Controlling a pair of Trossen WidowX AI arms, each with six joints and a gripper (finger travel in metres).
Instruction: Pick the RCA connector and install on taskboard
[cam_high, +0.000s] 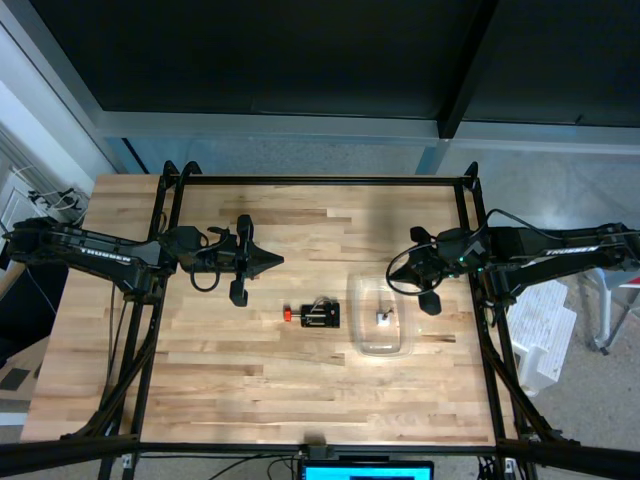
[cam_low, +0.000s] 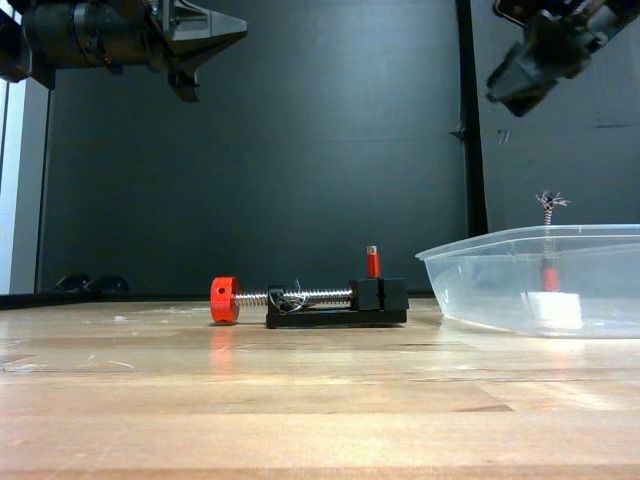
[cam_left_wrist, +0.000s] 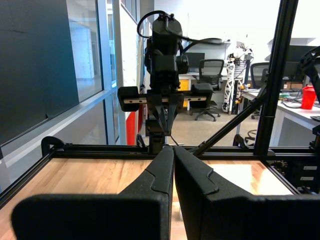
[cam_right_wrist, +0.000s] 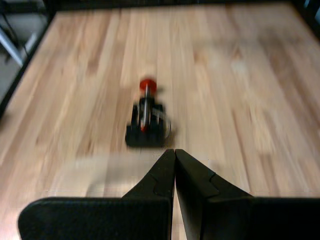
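The taskboard (cam_high: 320, 316) is a small black block with a red knob at its left end, lying mid-table; the low view shows the taskboard (cam_low: 335, 300) with a spring and a short red stub, and the right wrist view shows the taskboard (cam_right_wrist: 145, 125) ahead of the fingers. The RCA connector (cam_high: 383, 319) is a tiny whitish piece inside the clear tray (cam_high: 352, 310); in the low view the RCA connector (cam_low: 555, 308) has a thin wire rising from it. My right gripper (cam_high: 392, 272) hovers shut over the tray's far edge. My left gripper (cam_high: 278, 260) hangs shut, left of the taskboard.
The clear tray (cam_low: 480, 285) sits just right of the taskboard. Black frame rails run along the table's left, right and far edges. The left wrist view looks across at the right arm (cam_left_wrist: 162, 65).
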